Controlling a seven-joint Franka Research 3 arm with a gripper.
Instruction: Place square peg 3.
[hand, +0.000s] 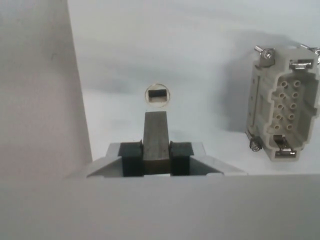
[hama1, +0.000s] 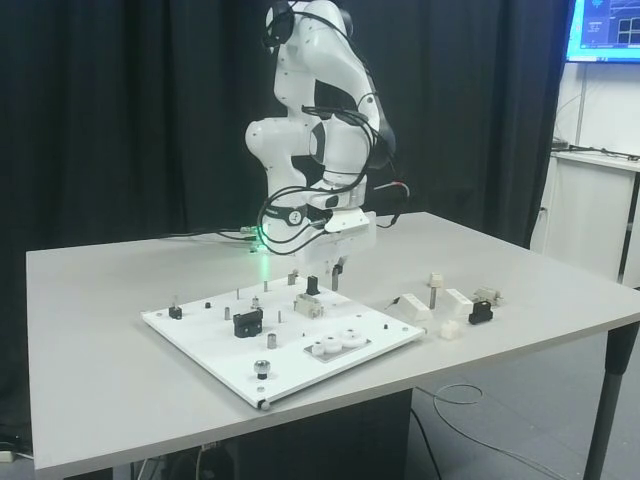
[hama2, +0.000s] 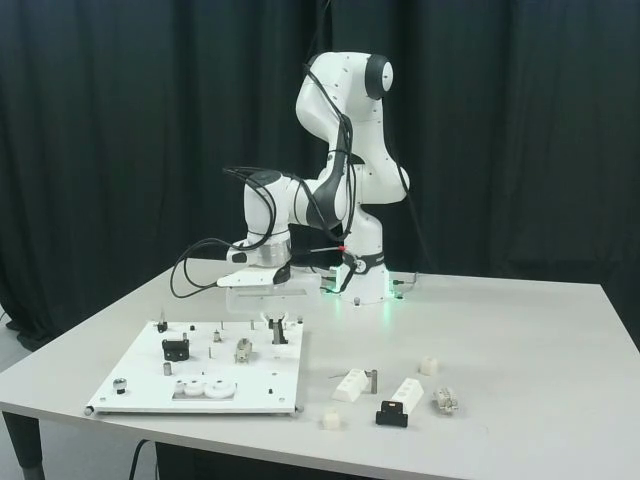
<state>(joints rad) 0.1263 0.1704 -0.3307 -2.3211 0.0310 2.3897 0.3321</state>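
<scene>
one white arm (hama2: 345, 170), one grey table (hama2: 520, 340), one white board (hama2: 255, 375). on the board: one black block (hama2: 176, 348), two white gears (hama2: 205, 386) side by side, one multi-pin connector (hand: 285, 102). loose on the table right of the board: about six small parts, white and black.

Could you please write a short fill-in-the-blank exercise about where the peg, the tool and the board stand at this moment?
1. The tool is shut on the square ____.
2. The peg hangs above a ____ hole in the white board.
3. Beside that hole, the grey multi-pin connector is mounted on the ____.
4. The arm's base shows a ____ light.

Missing words: peg; rectangular; board; green
</scene>
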